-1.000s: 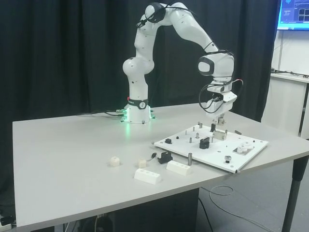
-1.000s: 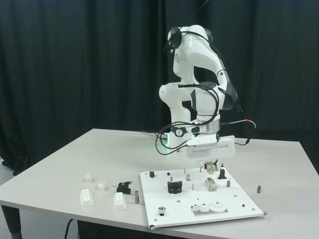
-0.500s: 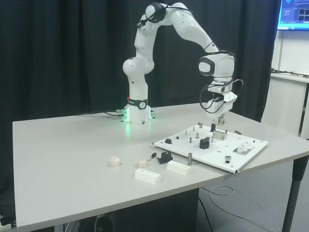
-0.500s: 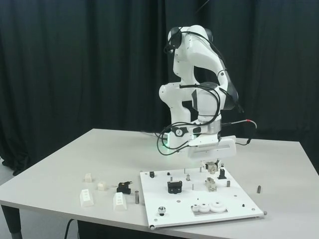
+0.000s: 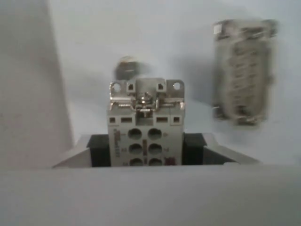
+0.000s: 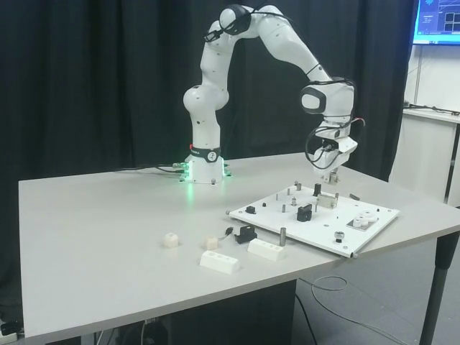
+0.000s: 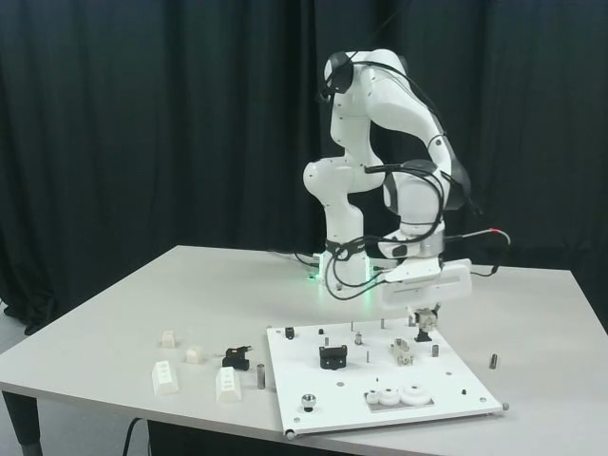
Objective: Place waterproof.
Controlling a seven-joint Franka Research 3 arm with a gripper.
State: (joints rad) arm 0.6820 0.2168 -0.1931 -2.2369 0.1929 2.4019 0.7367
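The gripper [image 7: 425, 317] clasps the waterproof connector [image 5: 146, 123] between its fingers, above the white board [image 7: 475, 397]. Against a second ago, the arm has swung further out along the board's far side and sits higher. The held block is boxy, with round sockets and a metal clip; a matching ribbed housing [image 5: 243, 70] stands on the board.
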